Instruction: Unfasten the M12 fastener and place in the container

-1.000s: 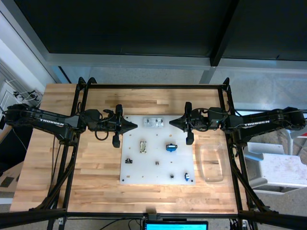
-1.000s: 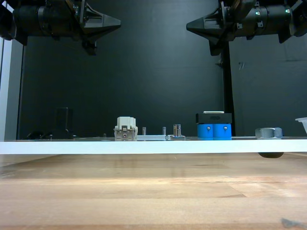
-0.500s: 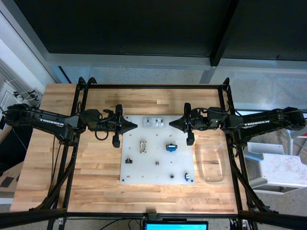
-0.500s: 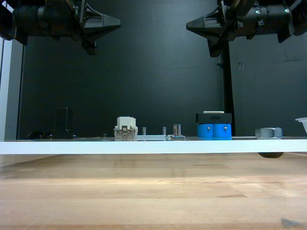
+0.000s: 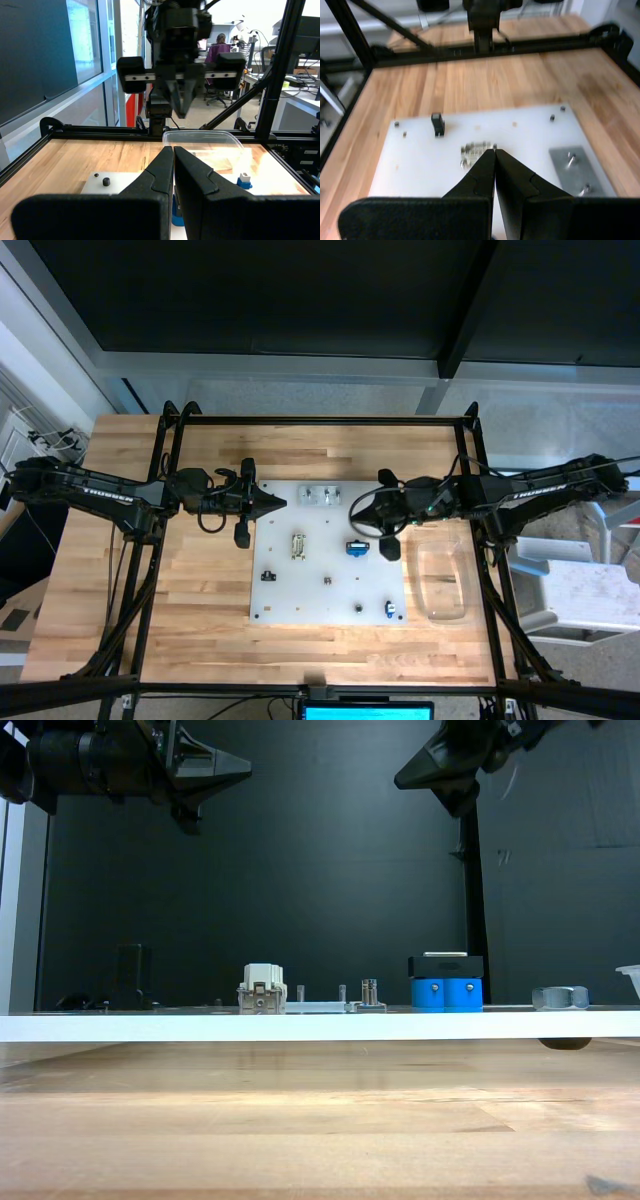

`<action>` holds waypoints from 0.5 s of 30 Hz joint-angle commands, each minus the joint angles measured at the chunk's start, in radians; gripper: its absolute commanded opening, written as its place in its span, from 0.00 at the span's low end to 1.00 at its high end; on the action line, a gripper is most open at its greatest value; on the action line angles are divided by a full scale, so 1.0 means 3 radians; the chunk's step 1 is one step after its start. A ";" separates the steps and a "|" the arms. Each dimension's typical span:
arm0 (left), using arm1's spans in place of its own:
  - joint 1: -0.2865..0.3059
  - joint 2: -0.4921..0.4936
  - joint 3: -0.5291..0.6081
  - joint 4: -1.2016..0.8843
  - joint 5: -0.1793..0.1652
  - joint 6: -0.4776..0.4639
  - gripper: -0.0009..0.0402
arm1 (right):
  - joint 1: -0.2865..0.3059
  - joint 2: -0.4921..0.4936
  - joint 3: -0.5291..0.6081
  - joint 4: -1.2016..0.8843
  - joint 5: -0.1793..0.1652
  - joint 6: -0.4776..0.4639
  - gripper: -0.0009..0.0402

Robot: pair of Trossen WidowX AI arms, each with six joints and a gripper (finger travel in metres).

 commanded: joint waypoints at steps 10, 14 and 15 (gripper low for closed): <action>0.0000 0.0001 0.0000 0.0001 0.0001 0.0000 0.02 | 0.0453 0.0837 0.0965 -0.1050 0.0275 0.0567 0.02; 0.0000 0.0001 0.0000 0.0001 0.0000 0.0000 0.02 | 0.0543 0.1136 0.1307 -0.1344 0.0267 0.0847 0.02; 0.0001 0.0001 0.0000 0.0001 0.0000 0.0000 0.02 | 0.0565 0.1209 0.1404 -0.1453 0.0267 0.0913 0.02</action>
